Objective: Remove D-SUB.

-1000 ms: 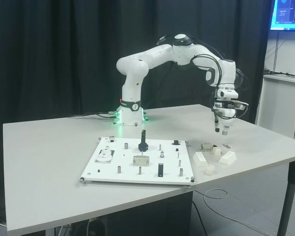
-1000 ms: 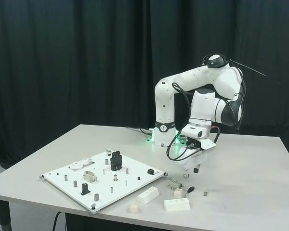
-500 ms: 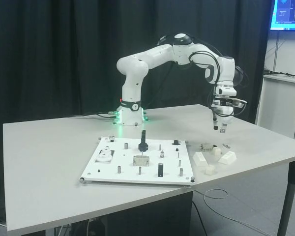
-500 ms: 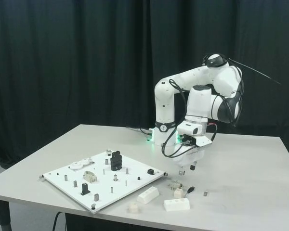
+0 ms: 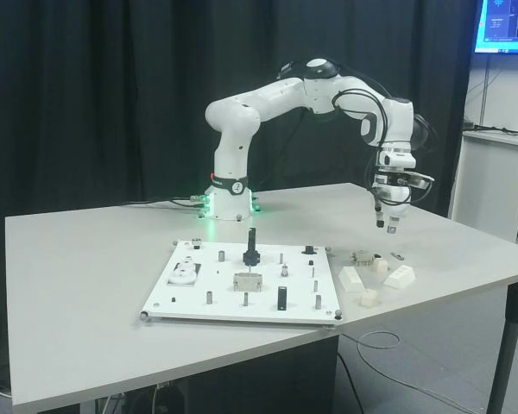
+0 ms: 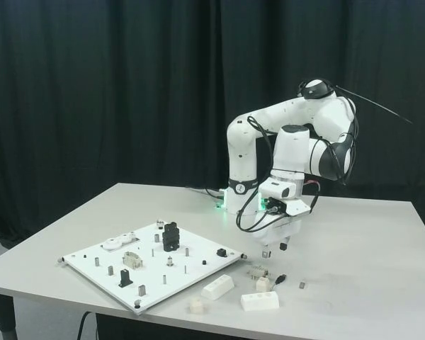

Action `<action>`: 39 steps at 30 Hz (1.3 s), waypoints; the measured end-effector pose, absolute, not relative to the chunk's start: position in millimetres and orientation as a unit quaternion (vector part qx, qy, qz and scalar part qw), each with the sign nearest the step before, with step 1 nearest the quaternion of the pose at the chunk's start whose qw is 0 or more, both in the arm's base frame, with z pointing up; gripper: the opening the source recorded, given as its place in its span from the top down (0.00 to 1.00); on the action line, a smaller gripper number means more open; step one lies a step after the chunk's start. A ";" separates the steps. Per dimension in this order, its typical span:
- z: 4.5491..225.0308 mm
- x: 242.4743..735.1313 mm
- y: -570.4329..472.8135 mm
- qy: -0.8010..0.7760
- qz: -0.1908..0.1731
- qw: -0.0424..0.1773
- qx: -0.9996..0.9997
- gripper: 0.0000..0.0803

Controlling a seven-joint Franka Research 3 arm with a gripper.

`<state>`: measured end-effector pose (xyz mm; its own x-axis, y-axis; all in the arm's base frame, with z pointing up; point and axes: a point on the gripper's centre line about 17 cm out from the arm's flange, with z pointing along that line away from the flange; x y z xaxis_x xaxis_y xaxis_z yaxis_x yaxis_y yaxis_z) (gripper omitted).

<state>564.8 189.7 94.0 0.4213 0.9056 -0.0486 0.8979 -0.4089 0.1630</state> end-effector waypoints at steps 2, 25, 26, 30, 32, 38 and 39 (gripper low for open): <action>94.2 565.1 190.1 0.534 0.023 0.080 0.842 0.00; 106.5 573.6 176.8 0.518 0.025 0.074 0.852 0.00; 106.9 573.5 176.5 0.517 0.024 0.073 0.852 0.00; 108.4 573.6 175.4 0.510 0.022 0.069 0.857 0.00; 108.7 573.8 175.2 0.505 0.022 0.067 0.861 0.00; 109.0 574.9 174.0 0.498 0.020 0.064 0.865 0.00; 109.0 575.0 173.8 0.497 0.020 0.063 0.865 0.00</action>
<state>575.0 173.8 109.0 0.5045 0.8630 -0.0279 0.8578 -0.4973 0.1295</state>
